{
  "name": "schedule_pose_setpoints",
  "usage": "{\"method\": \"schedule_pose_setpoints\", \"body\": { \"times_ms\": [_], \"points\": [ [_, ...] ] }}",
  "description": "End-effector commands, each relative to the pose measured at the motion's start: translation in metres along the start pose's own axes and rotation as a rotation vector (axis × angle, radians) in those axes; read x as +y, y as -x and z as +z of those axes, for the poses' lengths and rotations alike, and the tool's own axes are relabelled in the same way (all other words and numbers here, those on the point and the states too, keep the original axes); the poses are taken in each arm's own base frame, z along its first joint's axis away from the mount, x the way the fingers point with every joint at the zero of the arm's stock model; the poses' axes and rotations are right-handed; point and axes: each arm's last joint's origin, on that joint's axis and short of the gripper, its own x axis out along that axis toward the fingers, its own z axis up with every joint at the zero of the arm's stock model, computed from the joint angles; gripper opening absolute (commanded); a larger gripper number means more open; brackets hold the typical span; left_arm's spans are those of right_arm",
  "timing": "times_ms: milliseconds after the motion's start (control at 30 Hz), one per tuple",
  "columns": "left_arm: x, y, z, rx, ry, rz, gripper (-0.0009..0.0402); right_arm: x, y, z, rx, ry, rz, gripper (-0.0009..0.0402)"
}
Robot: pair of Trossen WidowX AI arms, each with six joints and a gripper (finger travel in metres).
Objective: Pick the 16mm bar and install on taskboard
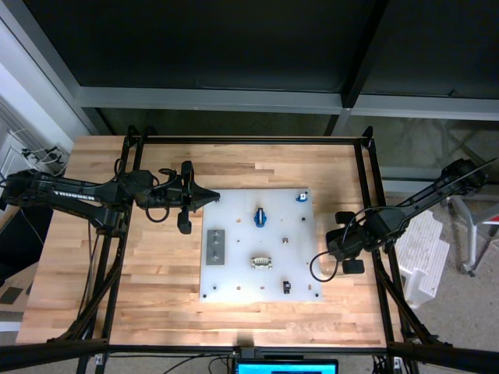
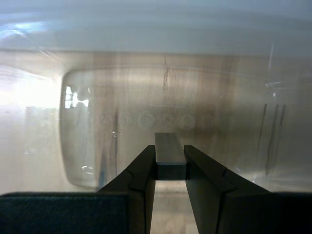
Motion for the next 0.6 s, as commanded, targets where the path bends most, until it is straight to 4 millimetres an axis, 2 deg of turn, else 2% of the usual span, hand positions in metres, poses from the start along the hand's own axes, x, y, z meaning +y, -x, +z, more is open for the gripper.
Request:
{"method": "schedule_pose_setpoints", "body": {
  "times_ms": [33,300,600],
  "points": [
    [0.000,0.000,0.000,0.000,0.000,0.000,0.0000,0.001,0.010,0.005,-0.011,-0.002,0.011,0.0005],
    [0.000,0.000,0.000,0.000,0.000,0.000,0.0000,0.006,0.031,0.021,-0.021,0.000,0.016,0.0004],
    [0.000,0.000,0.000,0.000,0.000,0.000,0.0000,0.020,0.045,0.050,0.014,0.017,0.002,0.0004]
  ]
}}
